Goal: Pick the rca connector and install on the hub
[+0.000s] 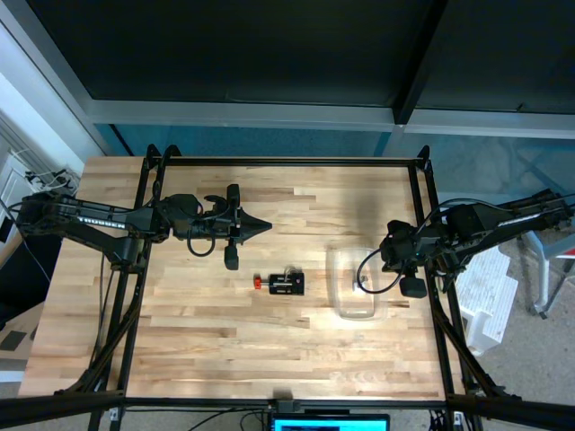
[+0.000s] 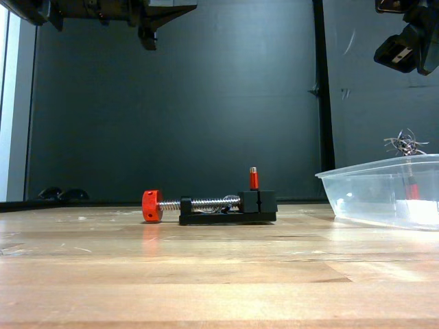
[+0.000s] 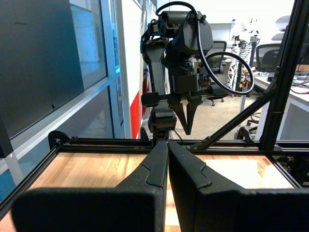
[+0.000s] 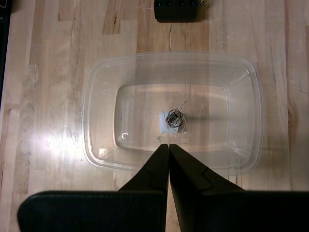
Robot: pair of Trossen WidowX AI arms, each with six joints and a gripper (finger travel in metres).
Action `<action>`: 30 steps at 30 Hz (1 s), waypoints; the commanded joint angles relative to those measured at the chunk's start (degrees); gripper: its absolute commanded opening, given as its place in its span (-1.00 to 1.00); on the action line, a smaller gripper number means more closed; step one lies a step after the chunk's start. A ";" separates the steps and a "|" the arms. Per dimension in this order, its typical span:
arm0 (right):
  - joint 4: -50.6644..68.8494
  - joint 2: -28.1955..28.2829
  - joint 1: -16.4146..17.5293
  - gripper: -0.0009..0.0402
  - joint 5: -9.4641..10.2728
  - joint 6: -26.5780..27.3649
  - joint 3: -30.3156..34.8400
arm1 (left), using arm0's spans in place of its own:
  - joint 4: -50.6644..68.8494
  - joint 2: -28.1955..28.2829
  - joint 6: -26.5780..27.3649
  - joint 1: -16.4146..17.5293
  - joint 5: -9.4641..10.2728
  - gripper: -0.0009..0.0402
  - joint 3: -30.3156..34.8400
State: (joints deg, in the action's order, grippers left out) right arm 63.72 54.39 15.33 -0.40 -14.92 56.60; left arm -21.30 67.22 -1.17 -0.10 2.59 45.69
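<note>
The rca connector (image 4: pixel 175 117) sits in the middle of the clear tray (image 4: pixel 99 96), on a tiny white cube (image 4: pixel 163 126), with thin wires curling from it. The hub (image 1: pixel 287 285) lies beside the tray, its red knob (image 1: pixel 257 282) pointing away from the tray. The right gripper (image 4: pixel 169 146) hangs above the tray, jaws closed and empty. The left gripper (image 3: pixel 168 144) is held high, well apart from the tray, jaws closed too.

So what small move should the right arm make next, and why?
Probably open the right claw: it hangs shut above the clear tray holding the rca connector, and cannot grasp it closed. The left claw, also shut, is parked high, away from the hub.
</note>
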 commanded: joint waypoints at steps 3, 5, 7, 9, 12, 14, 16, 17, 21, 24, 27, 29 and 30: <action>-0.04 0.50 0.04 -0.94 -0.20 -0.17 -0.09 | 0.00 0.02 0.00 0.00 0.00 -0.96 0.00; -0.02 0.76 0.09 -0.89 -0.68 -0.50 -0.28 | 0.00 0.02 0.00 0.02 0.00 -0.96 0.00; 0.46 1.46 0.11 -0.80 -1.86 -0.90 -0.46 | 0.00 0.02 0.00 0.02 0.00 -0.96 0.00; 0.50 2.51 0.15 -0.69 -2.10 -1.11 -0.76 | 0.00 0.02 0.00 0.00 0.00 -0.96 0.00; 0.44 4.57 0.24 -0.51 -2.10 -1.14 -1.14 | 0.00 0.02 0.00 0.00 0.00 -0.96 0.00; 0.28 6.27 0.31 -0.40 -2.21 -1.20 -1.22 | 0.00 0.02 0.00 0.02 0.00 -0.96 0.00; 0.26 8.02 0.39 -0.31 -3.08 -1.33 -1.29 | 0.00 0.02 0.00 0.02 0.00 -0.96 0.00; 0.15 8.87 0.46 -0.26 -3.06 -1.31 -1.38 | 0.00 0.02 0.00 0.02 0.00 -0.96 0.00; -2.08 11.87 0.63 -0.11 -3.04 -1.31 -2.12 | 0.00 0.02 0.00 0.00 0.00 -0.96 0.00; -5.27 13.35 1.42 -0.04 -3.04 -1.38 -3.76 | 0.00 0.02 0.00 0.00 0.00 -0.96 0.00; -6.99 14.97 2.32 -0.03 -3.08 -2.43 -5.38 | 0.00 0.02 0.00 0.00 0.00 -0.96 0.00; -7.76 16.24 2.62 -0.04 -3.10 -2.64 -5.88 | 0.00 0.02 0.00 0.02 0.00 -0.96 0.00; -8.13 16.76 2.73 -0.04 -3.10 -2.73 -6.01 | 0.00 0.02 0.00 0.00 0.00 -0.96 0.00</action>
State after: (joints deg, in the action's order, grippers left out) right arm 56.05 70.48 17.93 -3.46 -17.54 50.81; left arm -21.28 67.22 -1.15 -0.10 2.59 45.67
